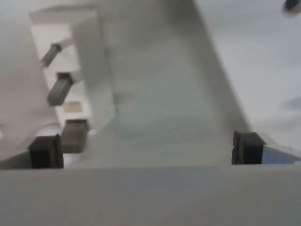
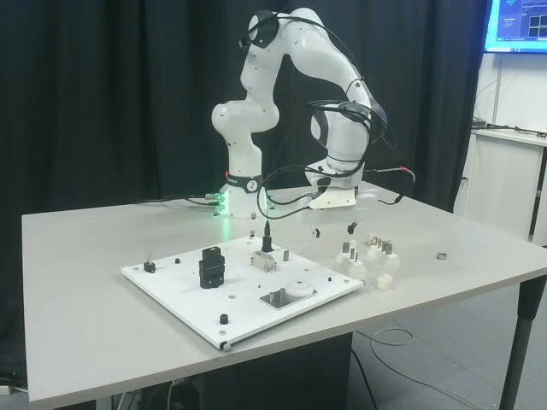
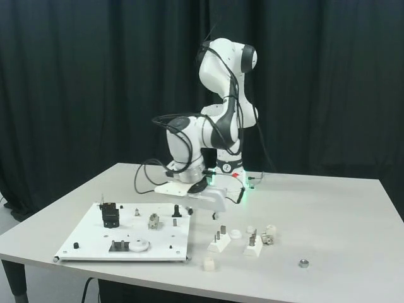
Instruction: Pick medium gear.
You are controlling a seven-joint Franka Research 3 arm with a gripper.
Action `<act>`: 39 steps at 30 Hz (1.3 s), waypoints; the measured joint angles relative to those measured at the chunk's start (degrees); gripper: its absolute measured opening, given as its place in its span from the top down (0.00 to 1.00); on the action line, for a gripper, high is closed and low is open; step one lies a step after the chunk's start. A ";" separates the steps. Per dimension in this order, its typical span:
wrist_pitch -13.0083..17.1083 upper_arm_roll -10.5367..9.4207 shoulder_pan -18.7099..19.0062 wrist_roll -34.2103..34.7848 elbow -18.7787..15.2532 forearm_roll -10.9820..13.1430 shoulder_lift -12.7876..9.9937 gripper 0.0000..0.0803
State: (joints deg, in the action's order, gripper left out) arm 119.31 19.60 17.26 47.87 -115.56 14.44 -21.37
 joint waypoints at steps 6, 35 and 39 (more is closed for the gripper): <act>5.81 -1.55 1.67 6.91 -5.96 0.00 2.73 0.00; 26.32 -4.51 8.78 24.05 -20.11 1.09 5.97 0.00; 27.84 -5.29 8.77 24.60 -21.03 1.21 5.80 0.00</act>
State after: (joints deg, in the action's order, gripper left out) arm 147.15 14.31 26.03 72.47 -136.59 15.65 -15.57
